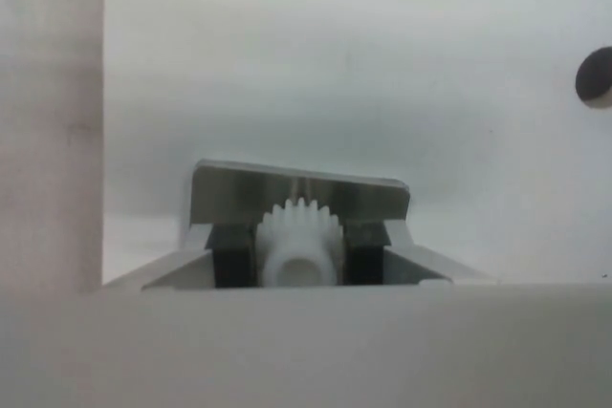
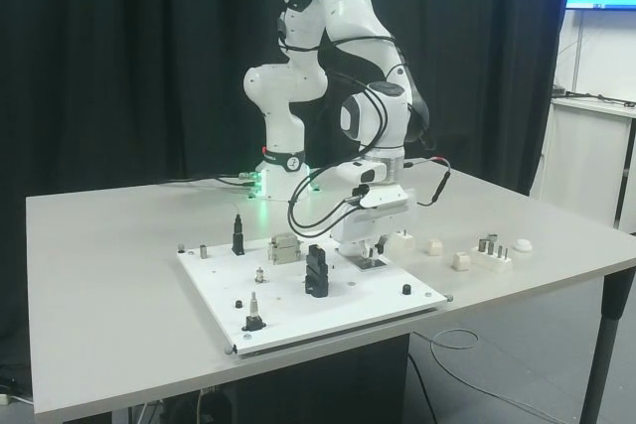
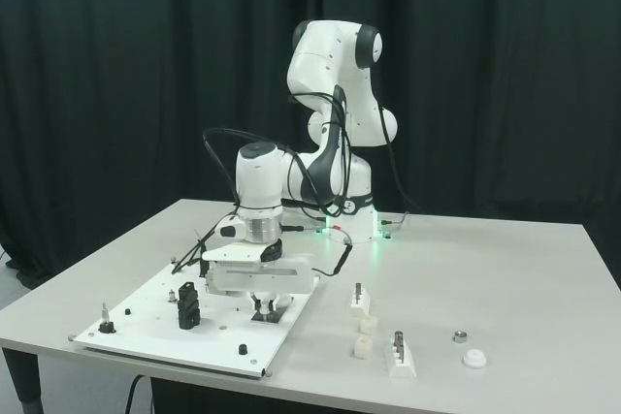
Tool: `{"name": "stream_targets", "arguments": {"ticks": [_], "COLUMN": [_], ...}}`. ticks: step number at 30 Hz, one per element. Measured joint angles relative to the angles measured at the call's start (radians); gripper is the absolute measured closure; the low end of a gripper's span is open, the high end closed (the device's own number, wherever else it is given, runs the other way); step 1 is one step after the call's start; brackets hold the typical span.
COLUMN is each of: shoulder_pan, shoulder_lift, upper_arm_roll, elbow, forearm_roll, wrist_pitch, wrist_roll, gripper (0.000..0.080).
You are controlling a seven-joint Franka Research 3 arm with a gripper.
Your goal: Insert small gear.
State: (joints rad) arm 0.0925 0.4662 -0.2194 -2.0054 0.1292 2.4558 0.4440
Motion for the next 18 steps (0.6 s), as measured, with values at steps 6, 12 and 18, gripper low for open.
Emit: {"name": "stream_targets", "arguments": {"ticks": [6, 12, 18], "shoulder_pan": [0.000, 0.000, 0.000], "shoulder_lift": [0.000, 0.000, 0.002], "upper_arm_roll": [0.000, 0.000, 0.000], "elbow": [0.000, 0.000, 0.000], "forearm_roll": [0.000, 0.001, 0.002], "wrist_pitch": [0.000, 0.000, 0.000], "wrist_roll": [-0.005, -0.005, -0.005], "gripper": [0.0611, 0.0611, 0.0578]}}
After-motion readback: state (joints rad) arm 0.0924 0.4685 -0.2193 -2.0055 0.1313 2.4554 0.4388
